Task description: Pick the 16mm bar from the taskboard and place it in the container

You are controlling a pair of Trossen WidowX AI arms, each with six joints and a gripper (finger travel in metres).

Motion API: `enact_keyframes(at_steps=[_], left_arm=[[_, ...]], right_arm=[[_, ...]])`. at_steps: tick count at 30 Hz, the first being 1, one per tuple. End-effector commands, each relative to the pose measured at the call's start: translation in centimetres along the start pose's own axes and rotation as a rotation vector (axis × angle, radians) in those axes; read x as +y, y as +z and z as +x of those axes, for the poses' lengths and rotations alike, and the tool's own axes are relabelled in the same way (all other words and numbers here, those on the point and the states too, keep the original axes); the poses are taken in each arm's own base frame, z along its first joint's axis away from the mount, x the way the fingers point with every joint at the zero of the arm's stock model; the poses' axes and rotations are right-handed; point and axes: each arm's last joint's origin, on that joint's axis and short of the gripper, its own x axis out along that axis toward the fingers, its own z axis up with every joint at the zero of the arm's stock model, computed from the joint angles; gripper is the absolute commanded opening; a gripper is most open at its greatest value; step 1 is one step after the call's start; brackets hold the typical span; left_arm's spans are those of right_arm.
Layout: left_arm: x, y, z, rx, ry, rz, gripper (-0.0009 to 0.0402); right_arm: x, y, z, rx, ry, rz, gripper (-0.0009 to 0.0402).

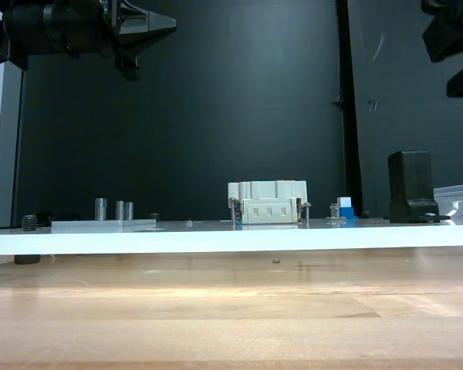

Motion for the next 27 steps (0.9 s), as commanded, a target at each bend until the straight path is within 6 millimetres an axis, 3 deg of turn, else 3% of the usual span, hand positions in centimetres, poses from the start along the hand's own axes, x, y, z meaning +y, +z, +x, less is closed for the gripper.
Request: enact_keyframes(at_steps=[1,13,27], left_arm=[[0.0,0.0,0.0,0.0,0.0,0.0,0.0],[0.0,0.0,0.0,0.0,0.0,0.0,0.0],[0.0,0.0,0.0,0.0,0.0,0.0,0.0]], right_arm=[[-0.3,-0.4,0.4,0.006,-0.006,0.011,0.0018],[-0.6,-0.8,1.4,0.031,-0.033,0.005,0.0027],[-0.6,-0.7,1.4,0.014,-0.029,0.006,0.0108]])
